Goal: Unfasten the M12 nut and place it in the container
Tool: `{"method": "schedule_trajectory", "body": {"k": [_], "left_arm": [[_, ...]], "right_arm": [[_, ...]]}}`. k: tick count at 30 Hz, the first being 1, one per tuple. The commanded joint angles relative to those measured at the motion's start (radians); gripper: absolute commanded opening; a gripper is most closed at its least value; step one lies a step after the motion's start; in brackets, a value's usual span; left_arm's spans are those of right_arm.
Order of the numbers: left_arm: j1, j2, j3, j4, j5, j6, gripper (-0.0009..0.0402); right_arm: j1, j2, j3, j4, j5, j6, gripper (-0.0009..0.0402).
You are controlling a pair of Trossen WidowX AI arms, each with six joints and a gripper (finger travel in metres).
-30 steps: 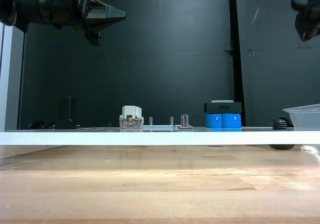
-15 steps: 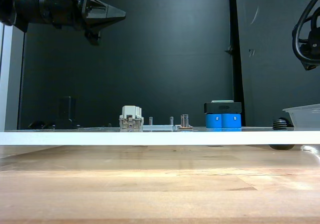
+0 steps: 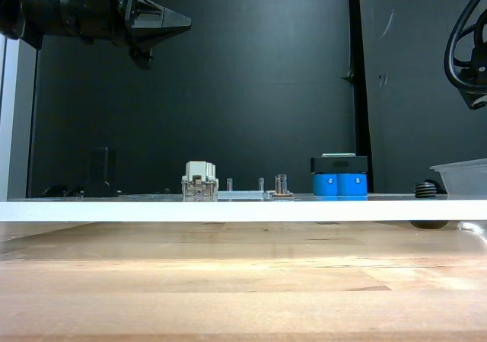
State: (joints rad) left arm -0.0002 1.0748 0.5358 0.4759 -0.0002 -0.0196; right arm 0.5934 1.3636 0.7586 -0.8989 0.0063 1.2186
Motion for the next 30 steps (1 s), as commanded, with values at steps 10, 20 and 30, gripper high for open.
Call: {"method": "schedule_trajectory", "body": {"k": [10,20,30], "left_arm": [[0.000,0.000,0.000,0.000,0.000,0.000,0.0000],[0.000,0.000,0.000,0.000,0.000,0.000,0.0000],[0.000,0.000,0.000,0.000,0.000,0.000,0.0000]], "right_arm": [[-0.048,-0.088,0.032,-0.047,0.002,-0.113,0.0152],[-0.193,-0.175,0.163,-0.144,0.082,-0.441,0.0086],[-0.427,-0.177,0.290,-0.071,0.105,-0.923,0.0005]]}}
